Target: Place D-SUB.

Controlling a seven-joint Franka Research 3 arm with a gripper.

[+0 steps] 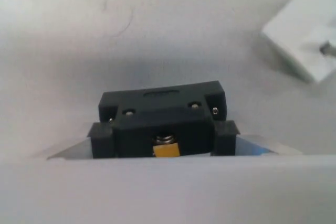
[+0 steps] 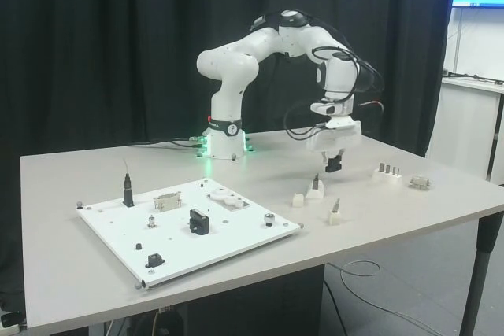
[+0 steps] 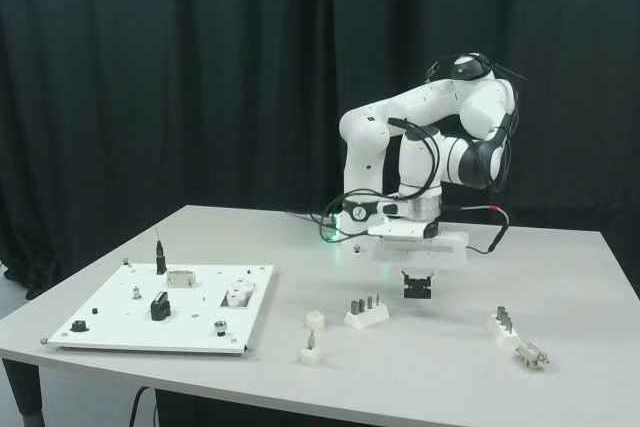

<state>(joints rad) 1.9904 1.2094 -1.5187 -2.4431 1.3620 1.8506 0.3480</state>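
Note:
A black D-SUB connector hangs a little above the grey table, and my gripper is shut on it. It shows in the first room view as a small black block under the white hand, and likewise in the second room view. The white board lies far off toward the table's other end, with a grey D-SUB socket on it, also seen from the second camera. In the wrist view the connector's screws and shell face the camera, and the fingertips are mostly hidden behind it.
Small white holders stand near the gripper: one with upright pins, two low blocks, another pin holder and a small grey part. A white block lies beyond the connector. The board carries several black and grey fittings.

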